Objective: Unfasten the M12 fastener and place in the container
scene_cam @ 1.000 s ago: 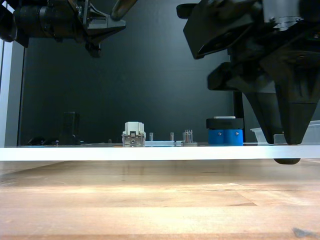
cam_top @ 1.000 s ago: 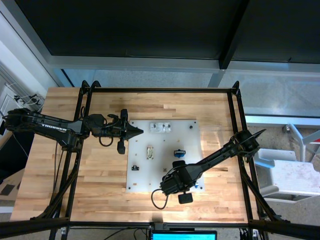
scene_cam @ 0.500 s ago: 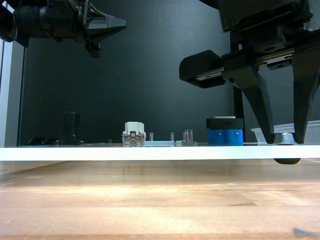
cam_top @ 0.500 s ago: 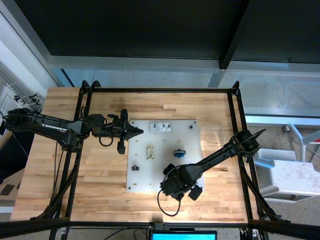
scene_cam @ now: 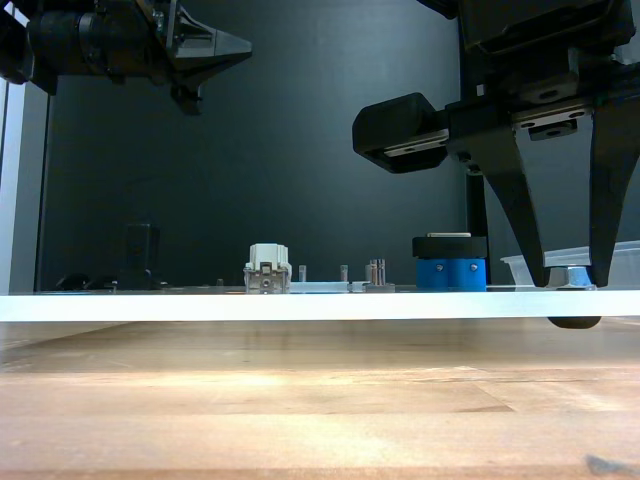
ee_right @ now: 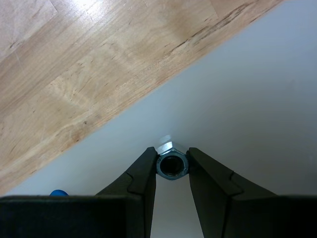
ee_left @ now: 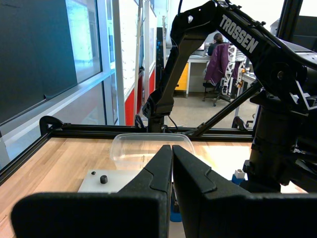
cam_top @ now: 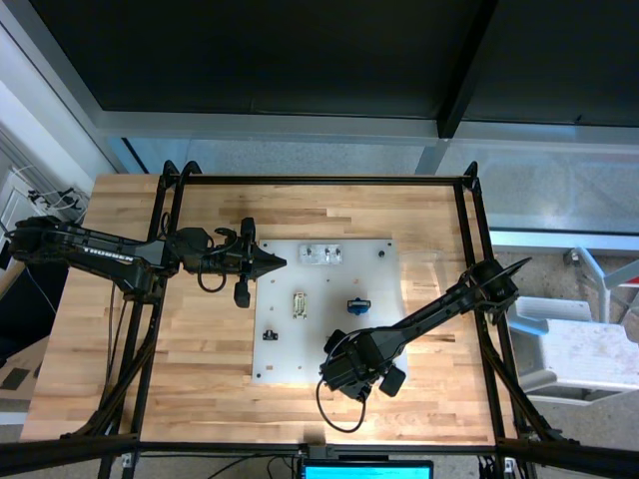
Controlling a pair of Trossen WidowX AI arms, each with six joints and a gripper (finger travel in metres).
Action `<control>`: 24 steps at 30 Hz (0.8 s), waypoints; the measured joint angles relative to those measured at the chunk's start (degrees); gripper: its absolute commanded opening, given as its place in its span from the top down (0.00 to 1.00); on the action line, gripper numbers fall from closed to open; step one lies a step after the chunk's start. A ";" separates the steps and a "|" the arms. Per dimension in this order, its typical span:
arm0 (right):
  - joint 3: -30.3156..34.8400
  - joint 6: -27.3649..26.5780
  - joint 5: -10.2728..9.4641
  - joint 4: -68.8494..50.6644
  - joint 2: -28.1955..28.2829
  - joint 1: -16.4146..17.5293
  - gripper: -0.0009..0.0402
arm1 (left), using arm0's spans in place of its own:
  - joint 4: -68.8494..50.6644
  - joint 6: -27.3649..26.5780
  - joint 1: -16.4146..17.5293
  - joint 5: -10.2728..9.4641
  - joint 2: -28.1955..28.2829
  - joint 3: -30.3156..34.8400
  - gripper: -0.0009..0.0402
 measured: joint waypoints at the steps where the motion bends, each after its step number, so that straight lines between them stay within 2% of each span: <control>1: 0.00 0.00 -0.02 0.04 0.00 0.00 0.89 | 0.00 0.02 0.00 0.02 0.00 0.00 0.98; 9: 0.02 -0.28 0.09 0.35 0.00 0.04 0.62 | 0.00 0.02 0.00 0.00 0.00 -0.02 0.98; 14: 0.17 -0.28 0.31 0.48 -0.13 0.15 0.49 | 0.00 0.02 0.00 0.00 0.00 -0.02 0.98; 20: 0.20 0.35 -0.07 0.09 -0.92 0.39 0.45 | 0.00 0.00 0.00 0.02 0.00 0.00 0.98; 22: 0.20 3.15 -0.11 0.00 -1.95 0.44 0.46 | 0.00 0.02 0.00 0.00 0.00 0.00 0.98; 24: 0.20 8.76 -0.07 -0.17 -3.17 0.44 0.49 | 0.00 0.02 0.00 0.00 0.00 0.00 0.98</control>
